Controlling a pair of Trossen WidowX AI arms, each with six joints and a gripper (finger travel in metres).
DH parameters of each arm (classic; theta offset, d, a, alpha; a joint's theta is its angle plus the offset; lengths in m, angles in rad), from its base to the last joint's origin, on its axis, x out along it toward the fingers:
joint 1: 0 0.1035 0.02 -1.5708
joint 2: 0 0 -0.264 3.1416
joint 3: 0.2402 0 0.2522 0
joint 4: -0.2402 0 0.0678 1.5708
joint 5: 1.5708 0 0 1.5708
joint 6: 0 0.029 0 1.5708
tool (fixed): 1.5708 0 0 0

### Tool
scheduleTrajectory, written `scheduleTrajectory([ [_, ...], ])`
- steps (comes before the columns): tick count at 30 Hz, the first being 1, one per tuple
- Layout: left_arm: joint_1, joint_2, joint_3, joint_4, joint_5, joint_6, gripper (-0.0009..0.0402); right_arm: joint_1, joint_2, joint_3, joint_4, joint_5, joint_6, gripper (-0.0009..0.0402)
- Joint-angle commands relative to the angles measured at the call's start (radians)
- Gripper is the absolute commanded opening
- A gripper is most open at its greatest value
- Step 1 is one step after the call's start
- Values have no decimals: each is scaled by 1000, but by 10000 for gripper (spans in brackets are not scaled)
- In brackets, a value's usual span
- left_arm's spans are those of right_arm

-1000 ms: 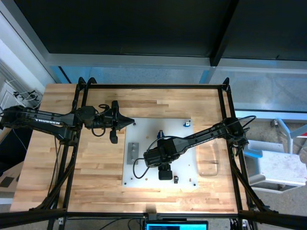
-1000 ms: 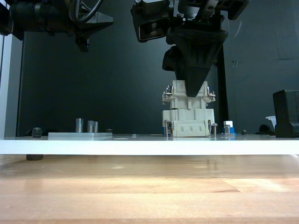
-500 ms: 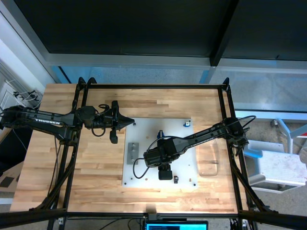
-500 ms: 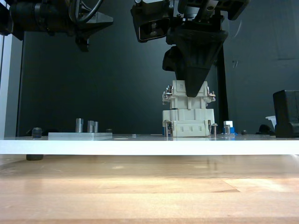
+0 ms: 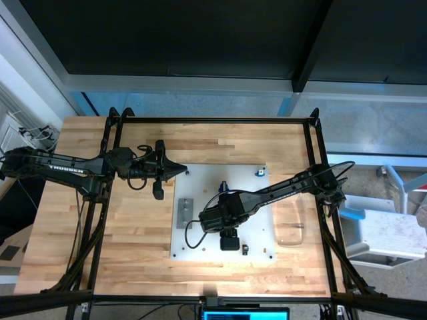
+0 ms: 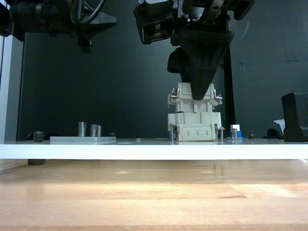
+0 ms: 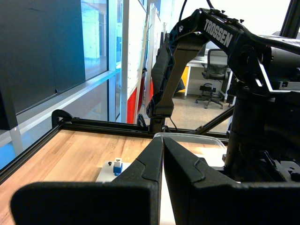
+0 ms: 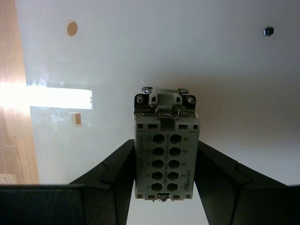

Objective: Pick the HAN10E connector and install in the HAN10E hub

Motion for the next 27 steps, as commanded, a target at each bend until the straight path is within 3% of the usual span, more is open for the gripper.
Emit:
scheduleTrajectory([
  [1, 0, 0, 0, 0, 0, 0, 0, 0, -3, 18, -5, 0, 0, 9],
  [27, 0, 0, 0, 0, 0, 0, 0, 0, -21, 56, -39, 3, 0, 9],
])
